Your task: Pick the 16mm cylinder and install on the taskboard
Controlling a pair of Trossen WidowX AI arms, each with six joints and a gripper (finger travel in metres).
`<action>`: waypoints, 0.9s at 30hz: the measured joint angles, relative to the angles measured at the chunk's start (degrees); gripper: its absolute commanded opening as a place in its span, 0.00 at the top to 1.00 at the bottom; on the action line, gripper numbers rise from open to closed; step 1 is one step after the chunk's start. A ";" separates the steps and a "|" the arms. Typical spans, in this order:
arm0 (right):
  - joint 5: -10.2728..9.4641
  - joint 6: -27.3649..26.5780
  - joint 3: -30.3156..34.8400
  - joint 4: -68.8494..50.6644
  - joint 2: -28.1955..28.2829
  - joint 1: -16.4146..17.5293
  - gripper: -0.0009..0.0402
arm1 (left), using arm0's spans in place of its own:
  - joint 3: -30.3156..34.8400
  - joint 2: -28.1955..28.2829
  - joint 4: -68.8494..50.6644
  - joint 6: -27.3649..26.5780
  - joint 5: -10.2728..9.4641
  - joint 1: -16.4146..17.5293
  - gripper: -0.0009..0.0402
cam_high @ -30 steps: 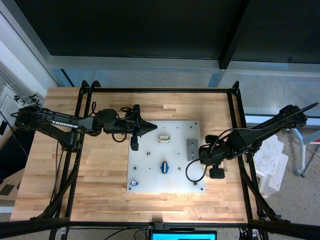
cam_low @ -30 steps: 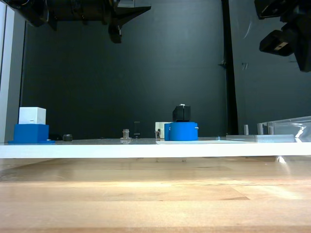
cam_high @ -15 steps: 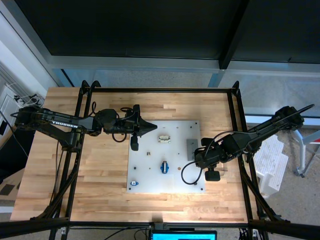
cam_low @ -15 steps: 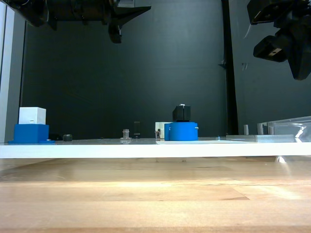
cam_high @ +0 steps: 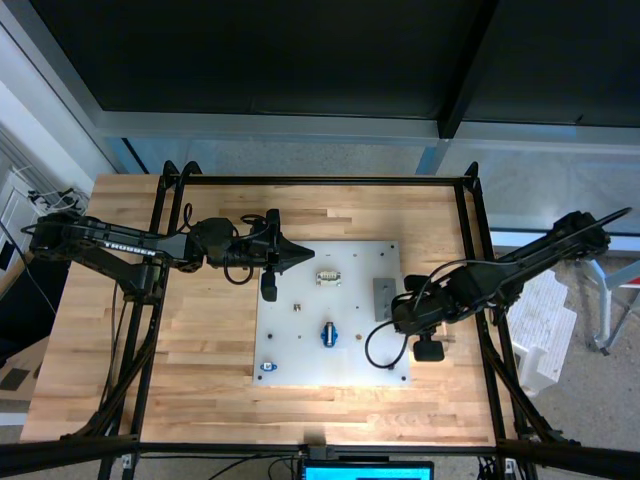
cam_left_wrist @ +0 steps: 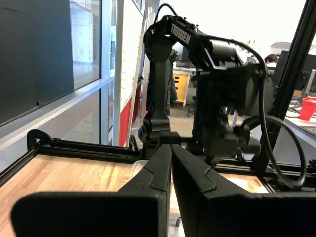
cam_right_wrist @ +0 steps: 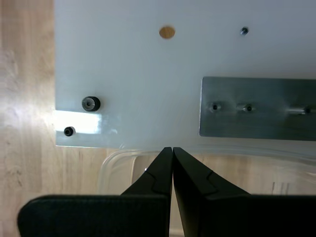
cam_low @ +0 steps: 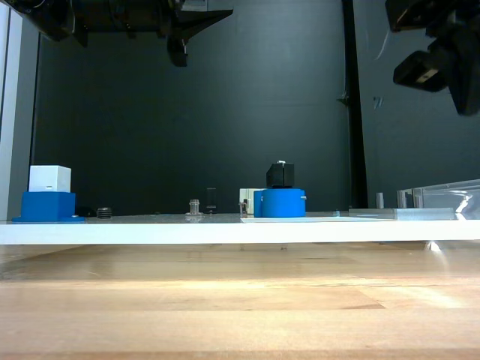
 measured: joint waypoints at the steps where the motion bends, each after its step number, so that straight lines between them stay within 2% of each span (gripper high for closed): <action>1: 0.68 0.11 0.00 -0.55 -1.01 0.02 0.98 | 0.02 0.00 0.00 0.00 0.02 0.00 0.98; 6: 3.98 1.55 -0.07 -7.21 -6.16 0.02 0.98 | 0.02 0.00 0.00 0.00 0.00 0.00 0.98; 15: 4.68 1.68 -1.92 -12.70 -12.11 0.02 0.98 | 0.00 0.00 0.00 -0.02 0.00 0.00 0.98; 27: 4.00 1.57 -9.53 -14.47 -20.44 0.00 0.98 | 0.02 0.00 0.00 0.00 0.02 0.00 0.98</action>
